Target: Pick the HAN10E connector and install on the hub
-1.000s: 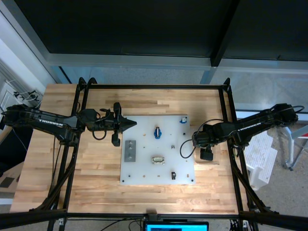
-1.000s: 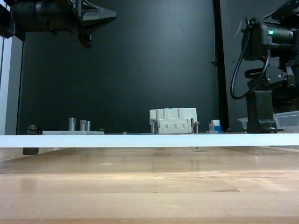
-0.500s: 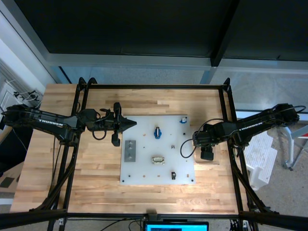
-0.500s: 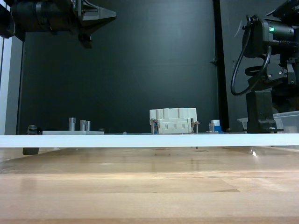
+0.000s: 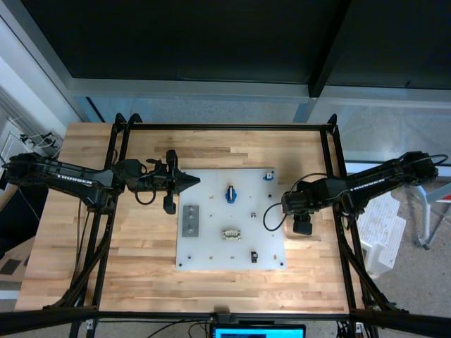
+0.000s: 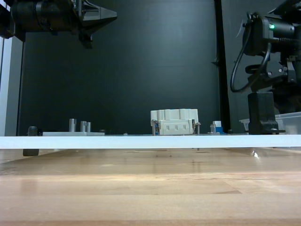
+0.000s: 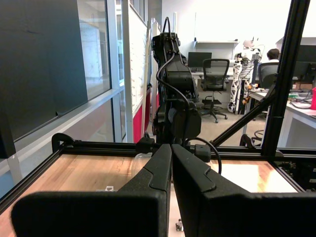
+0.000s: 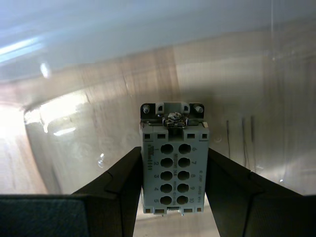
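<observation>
Pinching the pale grey-white rectangular HAN10E connector [image 8: 174, 148] between its fingers, our right tool [image 8: 174, 170] hangs just beside the right edge of the white square board [image 5: 211, 260]; we see the beige-grey rectangular hub [image 5: 230, 234] fixed there, well apart. Our left tool [image 5: 190, 181], fingers pressed together, hovers over the board's far left corner

Left arm stretched level, left pincer [image 5: 195, 181] pressed together high over the tabletop [image 5: 141, 267]; right arm bent, right pincer [image 5: 302, 227] pointing down, clamping the HAN10E connector [image 8: 174, 163].
</observation>
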You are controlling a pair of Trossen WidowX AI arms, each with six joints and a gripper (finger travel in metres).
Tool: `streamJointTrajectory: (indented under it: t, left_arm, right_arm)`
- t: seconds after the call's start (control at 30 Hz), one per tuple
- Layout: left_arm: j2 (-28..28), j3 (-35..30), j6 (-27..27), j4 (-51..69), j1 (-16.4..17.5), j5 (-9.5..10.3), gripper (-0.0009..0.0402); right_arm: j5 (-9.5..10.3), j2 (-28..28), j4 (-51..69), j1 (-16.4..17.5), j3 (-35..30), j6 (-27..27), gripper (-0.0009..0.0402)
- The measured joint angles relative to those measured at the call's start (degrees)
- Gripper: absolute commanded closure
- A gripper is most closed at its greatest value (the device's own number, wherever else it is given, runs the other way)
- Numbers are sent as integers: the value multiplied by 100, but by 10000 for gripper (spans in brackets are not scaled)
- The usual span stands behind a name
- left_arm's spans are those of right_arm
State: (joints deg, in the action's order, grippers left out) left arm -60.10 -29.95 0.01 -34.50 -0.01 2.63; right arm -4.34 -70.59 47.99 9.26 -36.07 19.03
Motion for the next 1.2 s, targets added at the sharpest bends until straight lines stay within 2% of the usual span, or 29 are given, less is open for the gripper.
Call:
streamJointTrajectory:
  t: [0.4,0.67,0.83,0.9,1.2]
  left_arm:
    - [0,2,0,-2,0,0,393]
    - [2,0,0,0,0,0,393]
    - [2,0,0,-2,0,0,393]
    - [0,2,0,-2,0,0,393]
    - [0,2,0,-2,0,0,393]
  right_arm:
    - [-4,50,737,33,-940,-9,381]
    - [11,-50,1467,210,-1733,-439,381]
    - [337,-332,1637,382,-2107,-518,381]
    - [409,-498,1637,415,-2247,-492,381]
    - [391,-1425,1578,472,-3080,-271,381]
